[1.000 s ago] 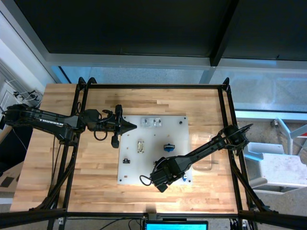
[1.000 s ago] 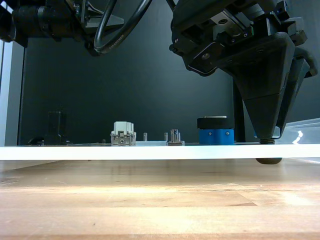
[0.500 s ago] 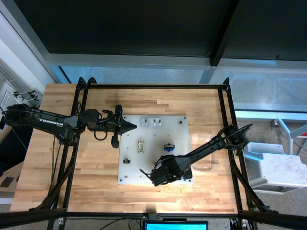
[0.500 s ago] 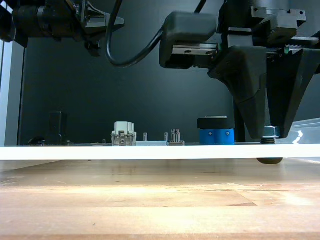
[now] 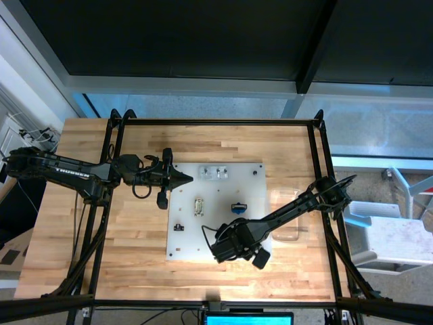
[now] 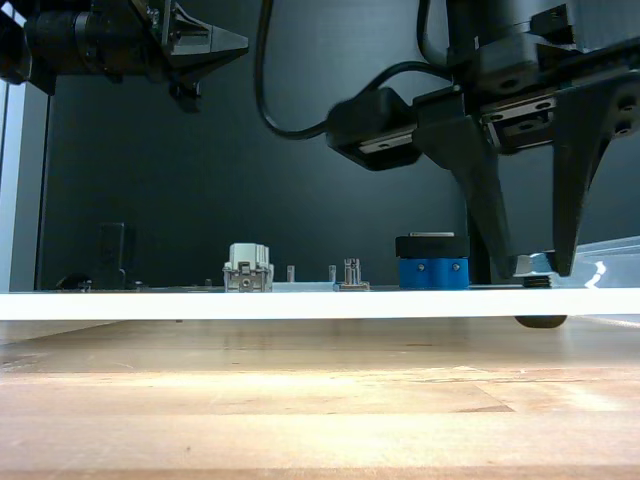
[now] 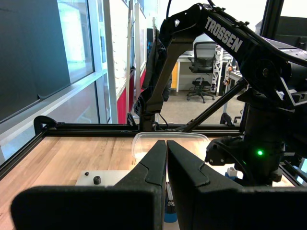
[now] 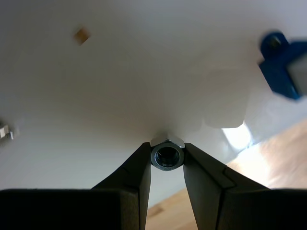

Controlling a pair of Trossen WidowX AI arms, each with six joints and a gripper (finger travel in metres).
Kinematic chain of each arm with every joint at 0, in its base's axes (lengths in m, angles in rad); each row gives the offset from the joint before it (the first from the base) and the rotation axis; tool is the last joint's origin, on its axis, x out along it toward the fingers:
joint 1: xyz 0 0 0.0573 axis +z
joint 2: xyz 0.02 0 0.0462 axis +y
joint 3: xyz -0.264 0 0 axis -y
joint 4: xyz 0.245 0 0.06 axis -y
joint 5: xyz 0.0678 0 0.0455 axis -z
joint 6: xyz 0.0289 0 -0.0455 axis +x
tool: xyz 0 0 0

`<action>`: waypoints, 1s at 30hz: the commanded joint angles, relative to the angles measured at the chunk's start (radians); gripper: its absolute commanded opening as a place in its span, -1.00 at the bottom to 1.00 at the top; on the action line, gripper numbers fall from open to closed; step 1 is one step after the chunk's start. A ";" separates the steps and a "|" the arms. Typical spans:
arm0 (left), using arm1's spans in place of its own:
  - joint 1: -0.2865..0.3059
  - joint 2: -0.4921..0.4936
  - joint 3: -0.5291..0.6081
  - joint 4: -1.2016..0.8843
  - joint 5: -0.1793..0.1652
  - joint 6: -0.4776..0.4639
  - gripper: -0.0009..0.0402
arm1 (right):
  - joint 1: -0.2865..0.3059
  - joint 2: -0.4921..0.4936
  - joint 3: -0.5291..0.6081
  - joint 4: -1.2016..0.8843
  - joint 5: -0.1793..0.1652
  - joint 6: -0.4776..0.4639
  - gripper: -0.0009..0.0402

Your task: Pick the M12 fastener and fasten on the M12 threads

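Observation:
The small silver nut (image 8: 167,156) is pinched between the right gripper's (image 8: 167,162) two fingers, its hole facing the camera. In the low view the right gripper (image 6: 534,270) points straight down at the board's near right edge. There the nut (image 6: 537,263) rests on top of the black ribbed stud (image 6: 538,283), whose ribs still show below it. From above, the right gripper (image 5: 237,245) covers both nut and stud. The left gripper (image 5: 184,179) hovers shut over the board's far left edge, holding nothing, fingers (image 7: 158,158) pressed together.
The white board (image 5: 203,233) carries a blue connector (image 5: 238,208), a grey socket (image 6: 246,270) and a small silver post (image 6: 350,272). A clear tray (image 5: 287,217) lies right of the board. Black frame rails (image 5: 216,122) ring the wooden table.
The right wrist has turned about its vertical axis over the stud, swinging its body and cable around while the fingertips stay at the nut. The left arm has not moved.

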 commanded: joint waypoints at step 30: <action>0.000 0.000 0.000 0.000 0.000 0.000 -0.96 | 0.001 0.001 0.000 0.024 0.000 0.433 -0.79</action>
